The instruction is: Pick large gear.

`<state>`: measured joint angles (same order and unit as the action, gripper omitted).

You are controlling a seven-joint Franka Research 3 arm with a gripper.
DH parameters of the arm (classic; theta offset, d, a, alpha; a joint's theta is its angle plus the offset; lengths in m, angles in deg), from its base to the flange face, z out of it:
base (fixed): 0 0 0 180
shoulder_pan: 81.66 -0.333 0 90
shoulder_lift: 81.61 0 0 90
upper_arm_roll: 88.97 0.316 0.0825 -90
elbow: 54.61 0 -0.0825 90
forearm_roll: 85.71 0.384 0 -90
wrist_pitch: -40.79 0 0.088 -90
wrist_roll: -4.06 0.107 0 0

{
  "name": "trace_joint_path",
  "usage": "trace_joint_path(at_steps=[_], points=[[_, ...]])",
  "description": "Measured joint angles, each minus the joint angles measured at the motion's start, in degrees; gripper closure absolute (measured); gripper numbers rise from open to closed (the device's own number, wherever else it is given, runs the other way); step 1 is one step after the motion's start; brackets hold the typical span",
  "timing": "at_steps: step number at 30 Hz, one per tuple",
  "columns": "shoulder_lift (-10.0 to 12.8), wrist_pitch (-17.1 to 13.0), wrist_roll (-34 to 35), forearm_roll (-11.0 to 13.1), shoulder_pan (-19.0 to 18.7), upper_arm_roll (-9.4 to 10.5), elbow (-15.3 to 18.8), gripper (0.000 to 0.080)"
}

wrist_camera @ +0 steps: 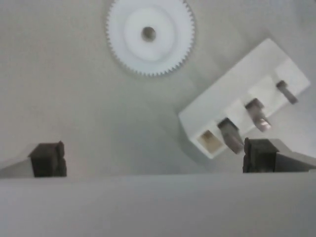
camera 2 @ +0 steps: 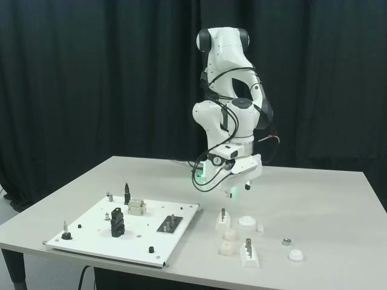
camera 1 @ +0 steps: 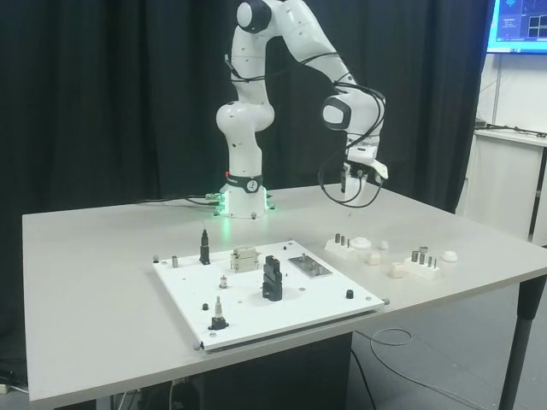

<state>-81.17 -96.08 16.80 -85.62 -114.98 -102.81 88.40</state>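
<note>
Two black fingertips of the gripper (wrist_camera: pixel 153 158) stand wide apart with nothing between them — the claw hangs in the air above the grey table (camera 1: pixel 85 256), carried by the white jointed arm (camera 1: pixel 256 111). In the room views the gripper (camera 2: pixel 239 182) sits well above the small parts laid out beside the white square assembly board (camera 1: pixel 265 295).

Seen from the wrist, the large white toothed plastic gear (wrist_camera: pixel 150 35) with a dark centre hole lies flat on the table, apart from both fingertips. Just beside it, without touching, lies the white rectangular block holding grey metal pegs (wrist_camera: pixel 244 98); three pegs stand in it and one square socket in it is bare.

In the first room view the large gear (camera 1: pixel 361 243) rests near the peg block (camera 1: pixel 340 244), on the side of it away from the board. Further from the board a second white peg block (camera 1: pixel 420 265) stands, with small white round pieces (camera 1: pixel 373 257) around it.

On the board itself stand a black upright fixture (camera 1: pixel 272 279), a grey metal plate (camera 1: pixel 310 267), and several small black and grey posts (camera 1: pixel 205 246).
</note>
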Motion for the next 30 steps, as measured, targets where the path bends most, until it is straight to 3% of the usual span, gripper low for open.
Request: trace_joint_path(at_steps=[14, 30], points=[[3.3, -5.1, 4.1, 0.0, -0.3, 2.07, 0.8, 0.0003], [8.2, -12.5, 7.3, 0.0, -0.3, 2.47, 0.8, 0.0003]])
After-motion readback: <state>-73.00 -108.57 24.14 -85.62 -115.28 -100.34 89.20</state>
